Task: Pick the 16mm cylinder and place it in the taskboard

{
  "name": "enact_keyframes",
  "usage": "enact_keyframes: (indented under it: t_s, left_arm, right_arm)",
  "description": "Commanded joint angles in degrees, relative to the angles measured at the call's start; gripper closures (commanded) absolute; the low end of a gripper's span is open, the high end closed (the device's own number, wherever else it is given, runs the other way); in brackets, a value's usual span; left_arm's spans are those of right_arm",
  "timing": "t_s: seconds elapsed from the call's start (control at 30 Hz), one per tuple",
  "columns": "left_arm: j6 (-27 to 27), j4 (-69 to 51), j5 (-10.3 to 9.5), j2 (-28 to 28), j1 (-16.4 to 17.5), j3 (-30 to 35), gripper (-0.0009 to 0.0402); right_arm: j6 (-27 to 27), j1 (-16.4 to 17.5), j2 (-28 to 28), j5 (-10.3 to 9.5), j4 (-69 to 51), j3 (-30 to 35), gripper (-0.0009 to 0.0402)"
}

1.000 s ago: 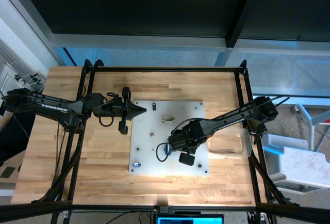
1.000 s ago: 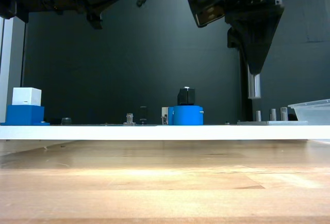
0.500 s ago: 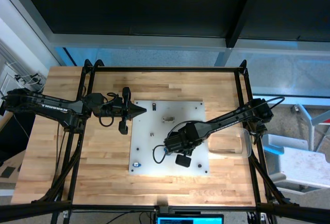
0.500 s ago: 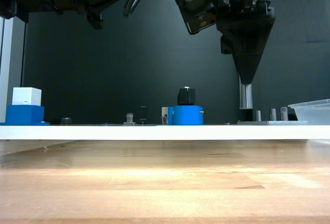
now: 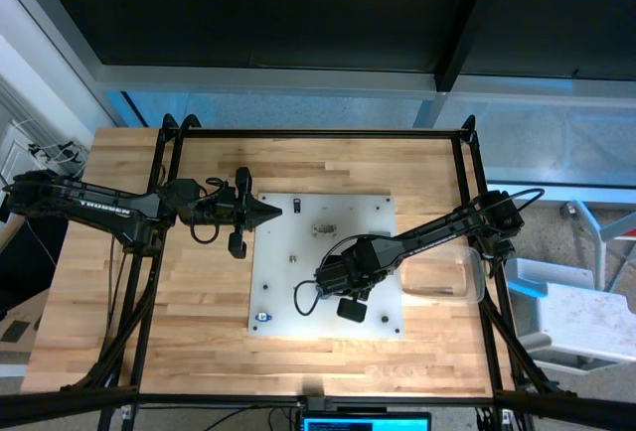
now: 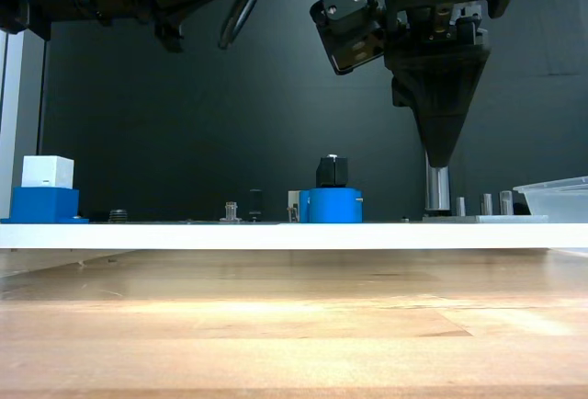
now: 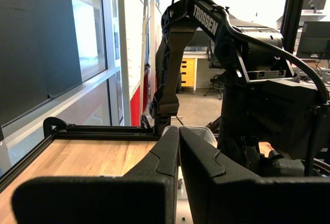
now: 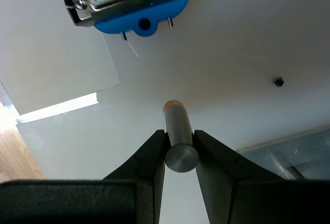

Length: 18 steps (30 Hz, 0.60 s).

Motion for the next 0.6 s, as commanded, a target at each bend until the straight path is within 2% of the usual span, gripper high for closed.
enact_keyframes:
  t_s: [0.03,0.6]
  left_arm:
    - [0.02,0.02,0.00,0.02,0.02,0.02,0.0393]
    - [0.02,0.00,0.00,0.02,0.02,0.02,0.0393]
  right_arm:
    - [0.20,0.02,0.00,-0.02,0.87,-0.68,0.0350]
    - [0.17,0.02,0.09,-0.04,2.36,-1.46,0.0350]
